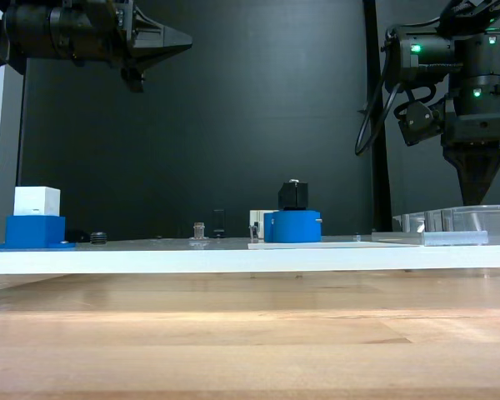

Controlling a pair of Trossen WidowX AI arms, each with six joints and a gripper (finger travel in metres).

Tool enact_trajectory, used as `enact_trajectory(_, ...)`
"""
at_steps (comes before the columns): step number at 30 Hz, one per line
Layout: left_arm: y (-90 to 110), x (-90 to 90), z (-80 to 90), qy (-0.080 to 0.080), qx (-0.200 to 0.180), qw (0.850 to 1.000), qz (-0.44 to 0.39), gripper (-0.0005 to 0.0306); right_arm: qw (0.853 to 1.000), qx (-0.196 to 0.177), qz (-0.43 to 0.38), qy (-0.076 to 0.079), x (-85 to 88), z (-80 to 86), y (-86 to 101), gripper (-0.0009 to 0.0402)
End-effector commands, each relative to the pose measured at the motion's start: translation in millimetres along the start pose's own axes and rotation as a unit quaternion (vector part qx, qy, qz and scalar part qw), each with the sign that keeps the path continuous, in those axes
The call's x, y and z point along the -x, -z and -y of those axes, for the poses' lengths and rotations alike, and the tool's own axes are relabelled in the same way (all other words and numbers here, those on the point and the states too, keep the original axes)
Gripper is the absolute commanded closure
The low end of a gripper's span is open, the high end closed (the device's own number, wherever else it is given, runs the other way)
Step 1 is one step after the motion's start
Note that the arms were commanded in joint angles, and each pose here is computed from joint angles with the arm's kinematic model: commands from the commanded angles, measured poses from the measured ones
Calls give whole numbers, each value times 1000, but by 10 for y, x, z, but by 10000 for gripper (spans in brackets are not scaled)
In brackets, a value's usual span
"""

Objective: Remove the 16mm cylinder and place in the container

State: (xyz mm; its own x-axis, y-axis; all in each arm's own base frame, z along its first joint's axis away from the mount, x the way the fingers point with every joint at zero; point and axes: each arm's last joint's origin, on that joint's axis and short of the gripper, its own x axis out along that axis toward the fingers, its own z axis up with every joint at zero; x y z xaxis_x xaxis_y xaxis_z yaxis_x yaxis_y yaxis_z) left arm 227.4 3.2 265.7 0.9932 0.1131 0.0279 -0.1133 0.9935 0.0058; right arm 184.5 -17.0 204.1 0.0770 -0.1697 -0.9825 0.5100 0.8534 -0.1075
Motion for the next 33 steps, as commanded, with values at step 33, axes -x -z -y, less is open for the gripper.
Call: enact_trajectory(33, 0, 0, -1, 0, 0, 1000, 0, 300, 858, 196, 454, -139, 939, -270, -730, 311)
